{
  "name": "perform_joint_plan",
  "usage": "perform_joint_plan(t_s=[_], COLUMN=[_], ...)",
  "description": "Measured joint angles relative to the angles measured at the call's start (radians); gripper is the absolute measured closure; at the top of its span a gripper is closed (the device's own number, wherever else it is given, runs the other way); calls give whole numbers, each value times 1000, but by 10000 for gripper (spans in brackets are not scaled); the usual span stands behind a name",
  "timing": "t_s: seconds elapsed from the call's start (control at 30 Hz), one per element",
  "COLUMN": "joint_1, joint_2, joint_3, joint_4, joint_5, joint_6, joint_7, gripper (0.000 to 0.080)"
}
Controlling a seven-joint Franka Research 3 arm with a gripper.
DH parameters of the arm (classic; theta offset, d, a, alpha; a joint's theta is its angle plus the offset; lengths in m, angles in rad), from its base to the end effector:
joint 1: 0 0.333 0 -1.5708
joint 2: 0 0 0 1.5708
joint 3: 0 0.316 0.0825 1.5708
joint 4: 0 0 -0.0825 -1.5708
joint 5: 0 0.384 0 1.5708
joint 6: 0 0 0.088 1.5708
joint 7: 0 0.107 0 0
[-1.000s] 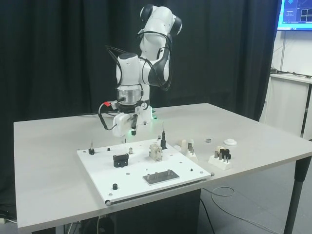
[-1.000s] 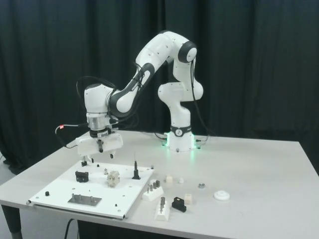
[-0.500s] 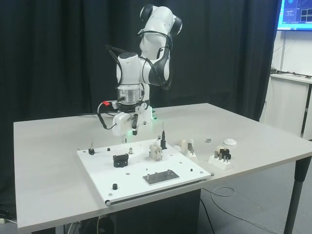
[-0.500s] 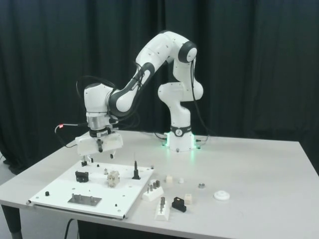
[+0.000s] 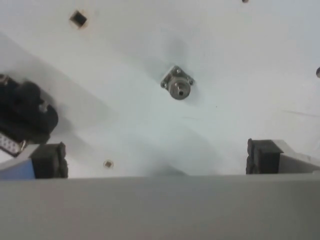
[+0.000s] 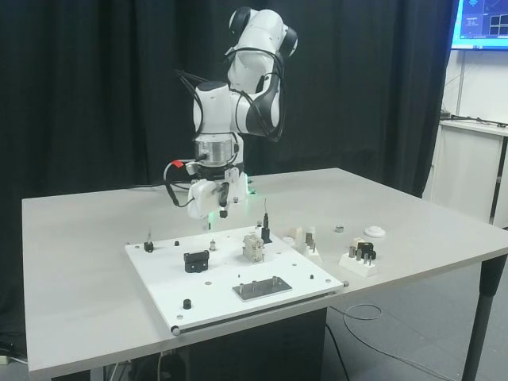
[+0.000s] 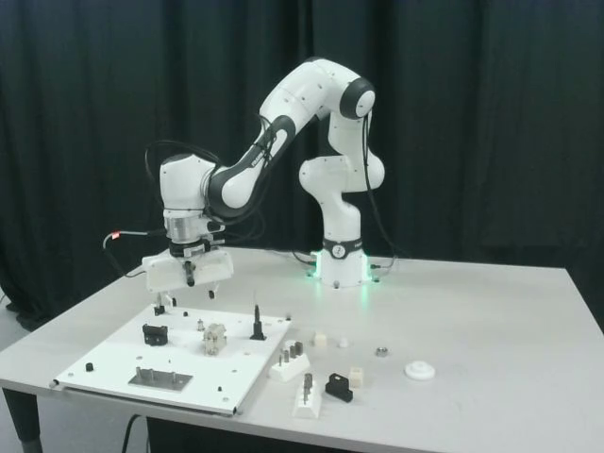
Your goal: Pick bolt 4.
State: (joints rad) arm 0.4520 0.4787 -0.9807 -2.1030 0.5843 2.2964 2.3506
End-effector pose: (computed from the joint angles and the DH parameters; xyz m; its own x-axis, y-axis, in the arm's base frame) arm 0.5047 -0.2685 0.2791 -0.9955 0.0939 -0.0144 0.0935 0.9952 0.0294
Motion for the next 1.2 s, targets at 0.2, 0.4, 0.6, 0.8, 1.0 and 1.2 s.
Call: perform_joint_plan(t_s=[0.2,0.4,0.6,0.8,1.0,1.2], joint_1=[11,13,13,14,17,18], joint_2=[0,-1,-5,-12,-25,-34], joint_3=[-10,-12,-12,-12,-12,-12], joint_4=[20,46,73,92,93,93], joint_5=[-12,-46,-84,-104,-111,-115], joint_6=[-24,-55,-91,-111,-112,-112], joint_7=[-22,-28,-36,-38,-44,-49], gripper=[3,3,3,3,3,3])
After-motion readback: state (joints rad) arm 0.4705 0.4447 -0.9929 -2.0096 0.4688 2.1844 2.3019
